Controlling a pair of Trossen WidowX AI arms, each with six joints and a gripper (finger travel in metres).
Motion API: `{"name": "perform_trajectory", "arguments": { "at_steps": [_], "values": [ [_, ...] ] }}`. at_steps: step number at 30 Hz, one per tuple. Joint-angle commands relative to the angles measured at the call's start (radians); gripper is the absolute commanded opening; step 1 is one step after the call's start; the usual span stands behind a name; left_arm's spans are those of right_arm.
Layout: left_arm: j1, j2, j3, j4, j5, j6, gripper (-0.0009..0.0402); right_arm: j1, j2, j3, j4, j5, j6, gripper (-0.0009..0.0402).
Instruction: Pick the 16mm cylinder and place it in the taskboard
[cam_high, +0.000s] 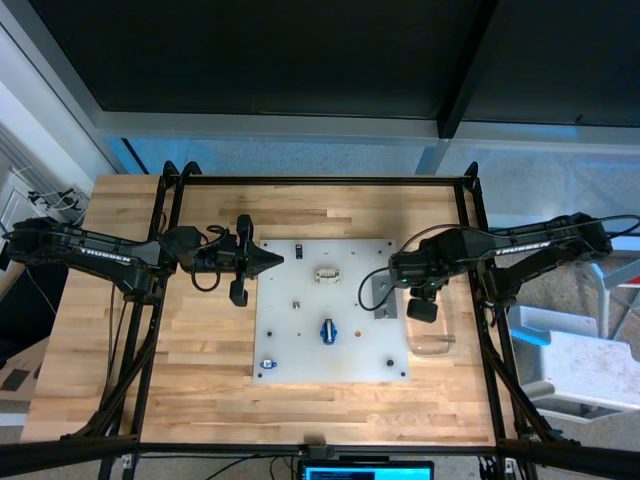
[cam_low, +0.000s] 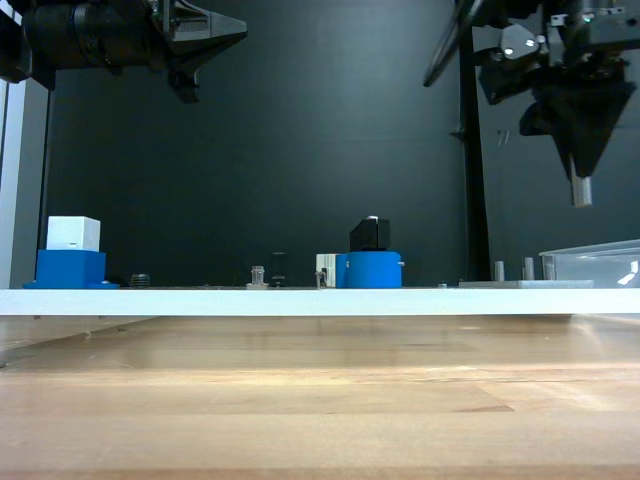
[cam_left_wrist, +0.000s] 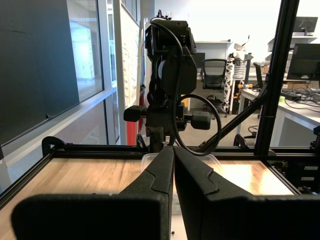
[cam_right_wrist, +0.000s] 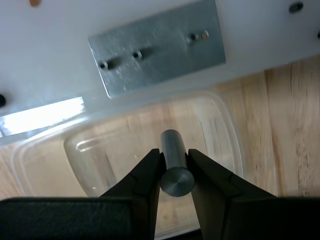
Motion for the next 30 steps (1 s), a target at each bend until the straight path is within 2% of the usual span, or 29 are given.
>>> {"name": "perform_trajectory", "arguments": {
  "at_steps": [1, 24, 27, 30],
  "values": [
    [0.0, 0.0, 0.0, 0.0, 0.0, 0.0, 0.0, 0.005, 0.042, 0.036, 0.003, 0.0, 0.001, 0.0032],
    [0.0, 0.0, 0.0, 0.0, 0.0, 0.0, 0.0, 0.082, 0.264, 0.182, 0.105, -0.004, 0.017, 0.0032],
    [0.0, 0.0, 0.0, 0.0, 0.0, 0.0, 0.0, 0.093, 0.293, 0.198, 0.109, -0.024, 0.022, 0.0032],
    [0.0, 0.0, 0.0, 0.0, 0.0, 0.0, 0.0, 0.106, 0.327, 0.228, 0.113, -0.026, 0.024, 0.0032]
  ]
}}
